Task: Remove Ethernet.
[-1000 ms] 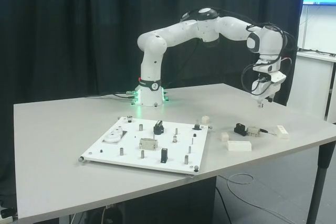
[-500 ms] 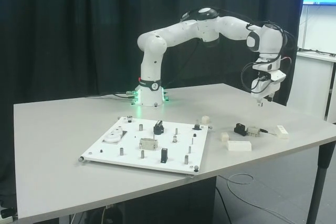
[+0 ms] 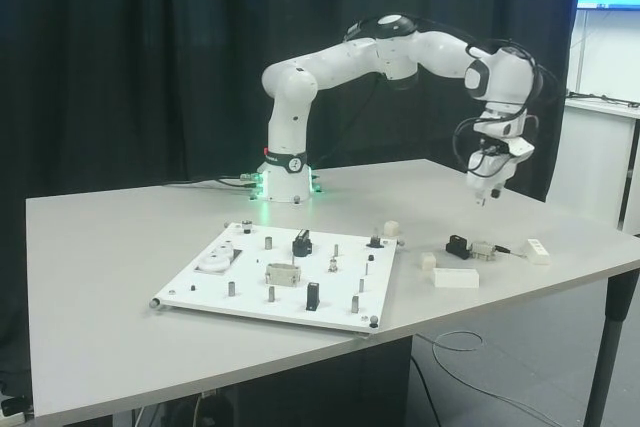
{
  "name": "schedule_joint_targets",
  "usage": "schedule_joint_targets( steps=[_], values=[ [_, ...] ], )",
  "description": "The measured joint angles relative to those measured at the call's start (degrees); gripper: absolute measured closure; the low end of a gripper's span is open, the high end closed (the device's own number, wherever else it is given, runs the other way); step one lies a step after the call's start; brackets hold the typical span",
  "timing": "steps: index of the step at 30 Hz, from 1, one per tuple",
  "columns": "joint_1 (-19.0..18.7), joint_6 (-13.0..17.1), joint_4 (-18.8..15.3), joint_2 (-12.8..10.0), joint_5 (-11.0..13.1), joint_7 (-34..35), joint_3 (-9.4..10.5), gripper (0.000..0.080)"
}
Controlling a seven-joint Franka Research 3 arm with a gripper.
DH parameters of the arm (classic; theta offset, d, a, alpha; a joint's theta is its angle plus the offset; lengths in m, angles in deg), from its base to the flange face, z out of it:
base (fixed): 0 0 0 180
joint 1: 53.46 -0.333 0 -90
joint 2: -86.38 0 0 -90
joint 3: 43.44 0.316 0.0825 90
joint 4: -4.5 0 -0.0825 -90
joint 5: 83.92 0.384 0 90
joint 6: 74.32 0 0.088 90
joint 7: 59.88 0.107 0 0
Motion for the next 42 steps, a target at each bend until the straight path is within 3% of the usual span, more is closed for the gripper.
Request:
schedule_joint_targets(
  steps=[11, 30, 42],
  values=[
    [0.9, 2.1, -6.5, 0.0, -2.5, -12.2, -0.20, 0.0003],
    [4.3, 4.1, -15.3, 0.0, -2.7, -34.3, -3.48, 0.0003],
    [5.5, 4.7, -19.7, 0.0, -2.6, -45.5, -4.06, 0.0003]
  ],
)
